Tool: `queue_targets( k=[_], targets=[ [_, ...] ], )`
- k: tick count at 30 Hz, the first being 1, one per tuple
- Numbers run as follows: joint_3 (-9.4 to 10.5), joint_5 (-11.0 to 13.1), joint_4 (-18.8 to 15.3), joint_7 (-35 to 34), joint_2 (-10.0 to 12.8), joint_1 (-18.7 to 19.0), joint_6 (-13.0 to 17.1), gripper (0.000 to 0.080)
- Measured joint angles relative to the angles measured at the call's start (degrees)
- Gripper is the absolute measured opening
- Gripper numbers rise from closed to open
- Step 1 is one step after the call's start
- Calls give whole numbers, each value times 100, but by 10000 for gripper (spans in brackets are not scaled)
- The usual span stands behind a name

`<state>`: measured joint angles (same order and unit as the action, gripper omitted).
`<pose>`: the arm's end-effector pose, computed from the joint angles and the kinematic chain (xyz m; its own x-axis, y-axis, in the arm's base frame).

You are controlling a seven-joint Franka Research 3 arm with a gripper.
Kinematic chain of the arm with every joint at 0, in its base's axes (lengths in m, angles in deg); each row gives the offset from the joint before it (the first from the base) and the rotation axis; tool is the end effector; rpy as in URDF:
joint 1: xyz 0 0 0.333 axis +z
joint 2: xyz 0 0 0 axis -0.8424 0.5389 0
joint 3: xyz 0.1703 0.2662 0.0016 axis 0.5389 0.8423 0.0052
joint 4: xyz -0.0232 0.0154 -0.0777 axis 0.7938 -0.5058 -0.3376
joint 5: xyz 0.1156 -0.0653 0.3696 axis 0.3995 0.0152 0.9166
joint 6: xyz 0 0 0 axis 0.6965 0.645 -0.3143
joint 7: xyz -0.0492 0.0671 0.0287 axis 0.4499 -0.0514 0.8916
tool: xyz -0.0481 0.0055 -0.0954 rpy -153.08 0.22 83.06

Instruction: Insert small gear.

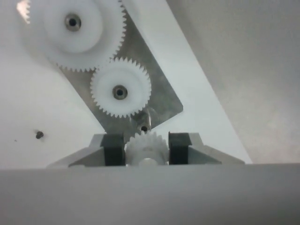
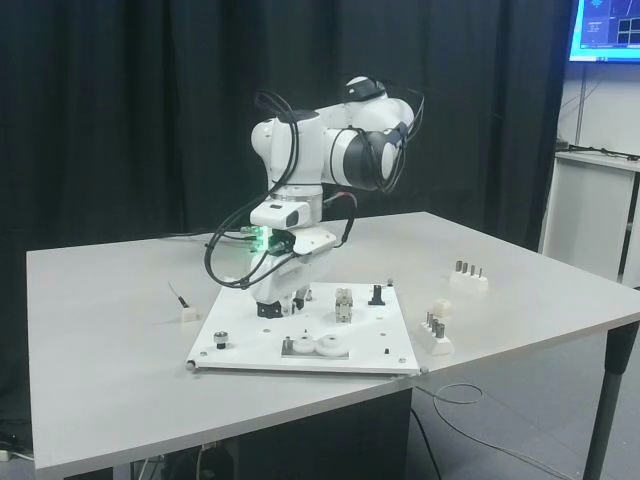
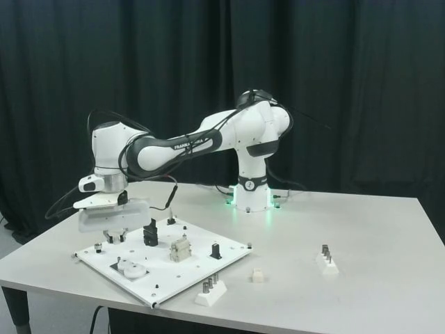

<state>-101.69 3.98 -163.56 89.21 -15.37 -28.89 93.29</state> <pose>0.6385 -0.2761 0.2789 0.9706 -0.2391 0.0259 -0.2394 -0.9709 0.0070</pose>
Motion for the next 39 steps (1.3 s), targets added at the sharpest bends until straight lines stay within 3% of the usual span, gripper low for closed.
queue_targets(
  k=[25,39],
  targets=[
    [9,183,-2,-143,0,-59,-1,196],
    [194,351,-1,-143,2,-133,216,196]
  ],
)
